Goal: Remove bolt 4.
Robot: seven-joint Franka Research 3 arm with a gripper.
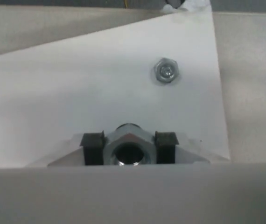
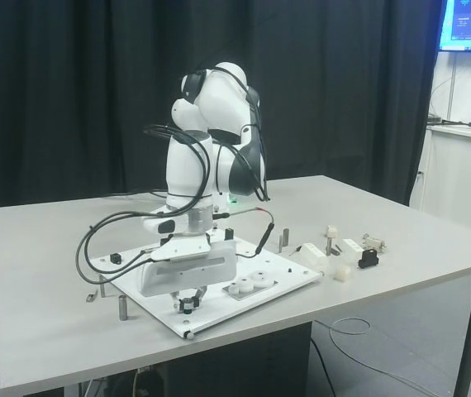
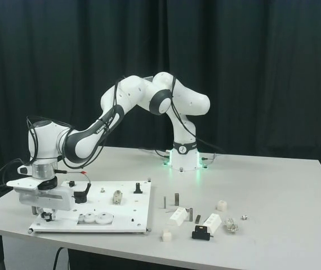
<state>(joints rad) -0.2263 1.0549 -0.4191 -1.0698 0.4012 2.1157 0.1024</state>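
Gripper (image 1: 128, 148) is already clamped on a hex bolt head (image 1: 127, 140), so the geometry here is pretty much sorted: in the wrist view the two black finger pads (image 1: 92, 147) sit flat against opposite sides of the hex, with the bolt dead centre between them and directly under the wrist. Whether that's really "bolt 4" I can't confirm, nothing on the white plate (image 2: 289, 277) shows a number from here. The bolt stands upright out of the plate, long axis vertical and lined up with the gripper's own approach axis, which is what matters, since my guess is the next bit is unscrewing, so the wrist has to spin around that same vertical line and then lift straight up. It sits near the plate's front corner at the end farthest from the arm's base, close to the table (image 3: 273, 185) edge. A second, smaller bolt (image 1: 165, 71) is on the same plate, well apart from the fingers and closer to the plate's edge, so it shouldn't get in the way. Only one arm here anyway, and it's reaching well out from its base (image 3: 184, 160).
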